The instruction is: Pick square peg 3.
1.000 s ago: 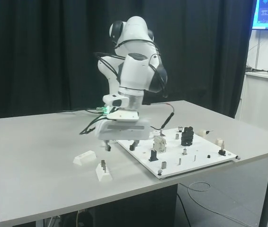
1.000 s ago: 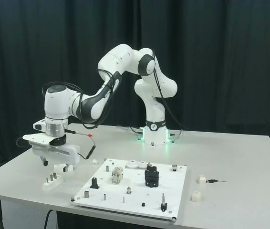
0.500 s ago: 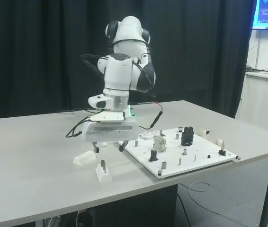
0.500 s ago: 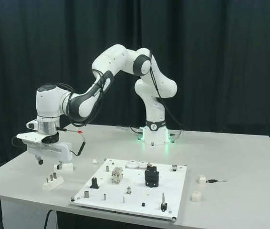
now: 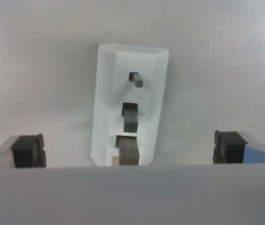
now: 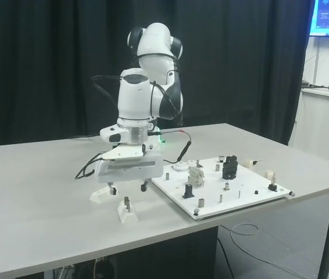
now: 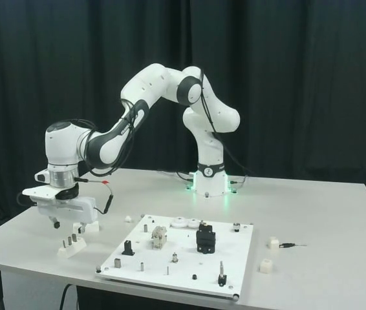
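Observation:
A white holder [image 5: 129, 103] carries three dark square pegs in a row: a small peg [image 5: 136, 79], a middle peg [image 5: 130, 116] and a large peg [image 5: 127, 150]. My gripper [image 5: 128, 149] hangs open above it, one finger [image 5: 28, 151] on each side, wide of the holder. The large peg lies between the fingertips, with nothing held. In the first room view the gripper [image 6: 128, 187] hovers just above the holder [image 6: 127, 210] near the table's front edge. The second room view shows the gripper [image 7: 66, 225] over the holder [image 7: 71, 247].
A second white block [image 6: 100, 195] lies just behind the holder. The white assembly board [image 6: 222, 186] with a black part [image 6: 229, 167] and several small fittings sits beside it. Small white pieces [image 7: 266, 265] lie past the board. The arm's base [image 7: 210, 182] stands at the back.
The arm has swung away from the board's edge and come over the peg holder. The fingers have stayed apart throughout.

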